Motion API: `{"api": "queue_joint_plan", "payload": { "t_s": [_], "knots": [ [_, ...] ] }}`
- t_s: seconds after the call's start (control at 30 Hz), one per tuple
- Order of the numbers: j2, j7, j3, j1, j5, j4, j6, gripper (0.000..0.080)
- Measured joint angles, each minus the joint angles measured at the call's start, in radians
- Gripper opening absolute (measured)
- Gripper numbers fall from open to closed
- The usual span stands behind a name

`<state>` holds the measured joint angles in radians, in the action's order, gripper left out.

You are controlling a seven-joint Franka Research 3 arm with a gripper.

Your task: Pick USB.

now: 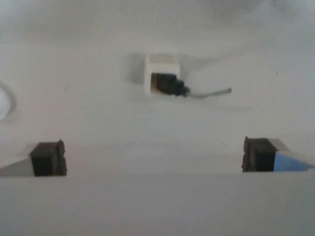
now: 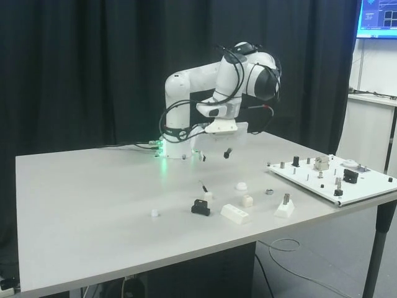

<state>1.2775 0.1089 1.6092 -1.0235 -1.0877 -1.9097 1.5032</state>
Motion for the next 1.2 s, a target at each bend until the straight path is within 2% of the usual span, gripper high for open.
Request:
{"api": "queue_joint_plan", "payload": {
  "t_s": [0.27,0.5,0.87,1.2],
  "knots": [
    [0.016,-0.002,-0.044,0.101,0.002,0.104,-0.046,0.0800],
    [0.030,-0.003,-0.074,0.167,0.013,0.162,-0.100,0.0800],
    [0.038,-0.045,-0.134,0.225,0.015,0.184,-0.107,0.0800],
    [0.038,-0.091,-0.171,0.255,-0.010,0.196,-0.113,0.0800]
  ]
}}
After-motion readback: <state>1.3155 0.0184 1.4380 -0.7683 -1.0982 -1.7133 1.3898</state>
